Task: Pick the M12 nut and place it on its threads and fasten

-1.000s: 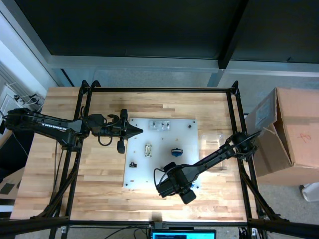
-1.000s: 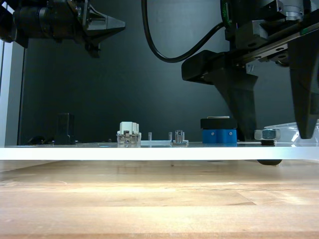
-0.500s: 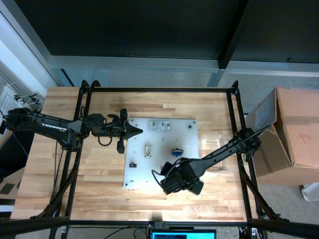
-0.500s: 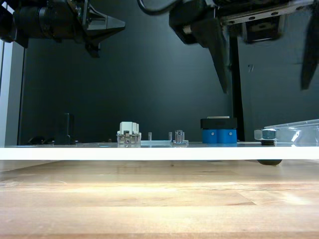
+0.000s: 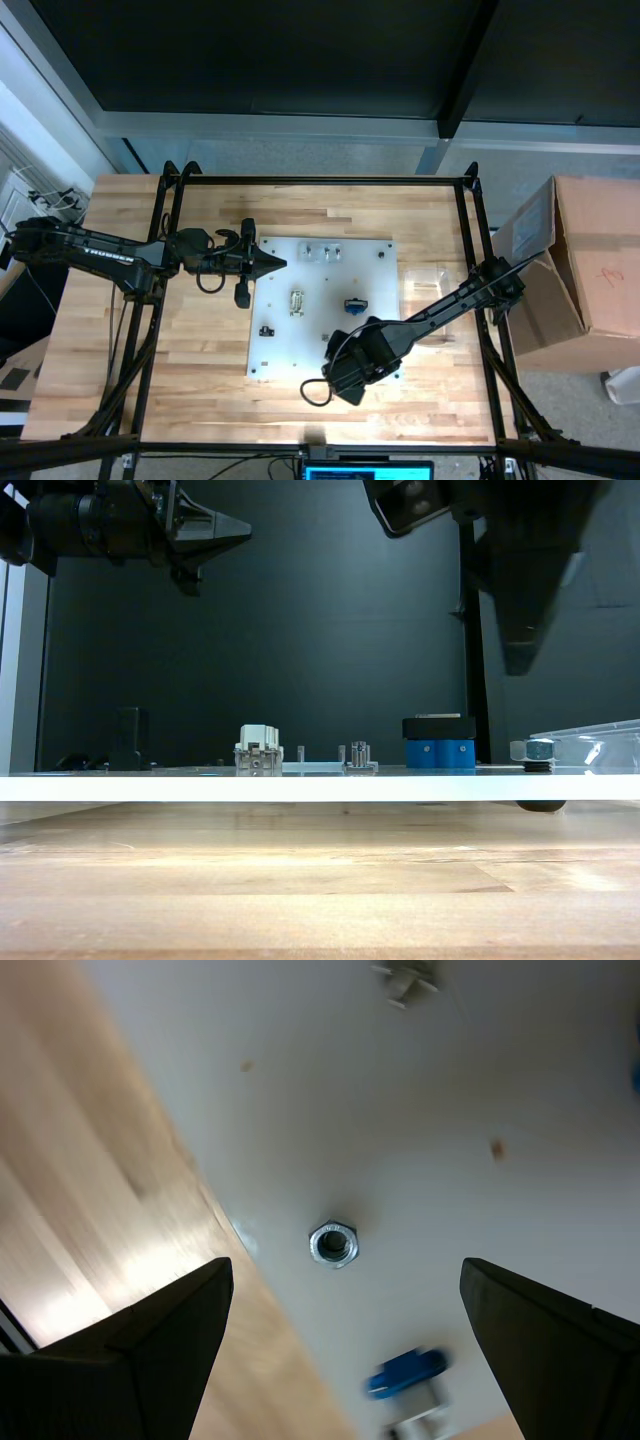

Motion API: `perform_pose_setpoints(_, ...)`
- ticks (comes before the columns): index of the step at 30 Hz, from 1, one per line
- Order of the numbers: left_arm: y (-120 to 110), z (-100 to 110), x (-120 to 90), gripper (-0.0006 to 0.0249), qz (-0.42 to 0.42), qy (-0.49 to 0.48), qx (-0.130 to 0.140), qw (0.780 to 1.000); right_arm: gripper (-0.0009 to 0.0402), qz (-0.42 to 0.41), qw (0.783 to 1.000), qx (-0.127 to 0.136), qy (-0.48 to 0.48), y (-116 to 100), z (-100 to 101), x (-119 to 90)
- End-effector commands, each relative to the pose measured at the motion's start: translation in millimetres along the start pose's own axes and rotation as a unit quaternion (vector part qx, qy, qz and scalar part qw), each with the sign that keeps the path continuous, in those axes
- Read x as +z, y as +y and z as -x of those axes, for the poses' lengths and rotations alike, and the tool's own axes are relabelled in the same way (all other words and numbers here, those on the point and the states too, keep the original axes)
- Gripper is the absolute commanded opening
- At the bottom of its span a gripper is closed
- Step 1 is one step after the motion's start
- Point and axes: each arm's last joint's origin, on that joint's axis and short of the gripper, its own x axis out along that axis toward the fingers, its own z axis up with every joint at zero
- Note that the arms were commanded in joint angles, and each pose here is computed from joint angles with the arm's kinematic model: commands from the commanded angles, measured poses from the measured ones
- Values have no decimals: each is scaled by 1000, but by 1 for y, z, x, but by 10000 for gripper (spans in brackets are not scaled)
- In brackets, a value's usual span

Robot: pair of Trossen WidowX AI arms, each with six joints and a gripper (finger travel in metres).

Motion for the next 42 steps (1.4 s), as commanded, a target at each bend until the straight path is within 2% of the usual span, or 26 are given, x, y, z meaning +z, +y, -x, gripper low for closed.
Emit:
perform_pose_setpoints(1,0,0,0,0,0,0,0,1000,318,10,1000,-7,-8,0,-1,1)
perform_pose_setpoints(11,0,0,0,0,0,0,0,1000,317,72,997,-18,-1,-3,0,0)
perform_pose_setpoints(14,0,0,0,0,0,0,0,1000,292,90,995,-18,26,-8,-5,-1)
perform_pose_setpoints(18,0,0,0,0,0,0,0,1000,206,98,993,-4,61,-15,-16,-3)
perform_pose_setpoints(25,0,0,0,0,0,0,0,1000,-8,128,991,6,51,-23,-22,-5)
perform_pose_setpoints(28,0,0,0,0,0,0,0,1000,16,137,989,11,45,-24,-26,-3)
perform_pose_setpoints(33,0,0,0,0,0,0,0,1000,-3,148,988,21,34,-23,-37,-3)
perform_pose_setpoints(39,0,0,0,0,0,0,0,1000,1,153,987,27,32,-24,-43,-4)
perform_pose_setpoints(41,0,0,0,0,0,0,0,1000,-1,166,984,49,45,-22,-43,-5)
perform_pose_setpoints(42,0,0,0,0,0,0,0,1000,0,177,980,74,60,-20,-43,-6)
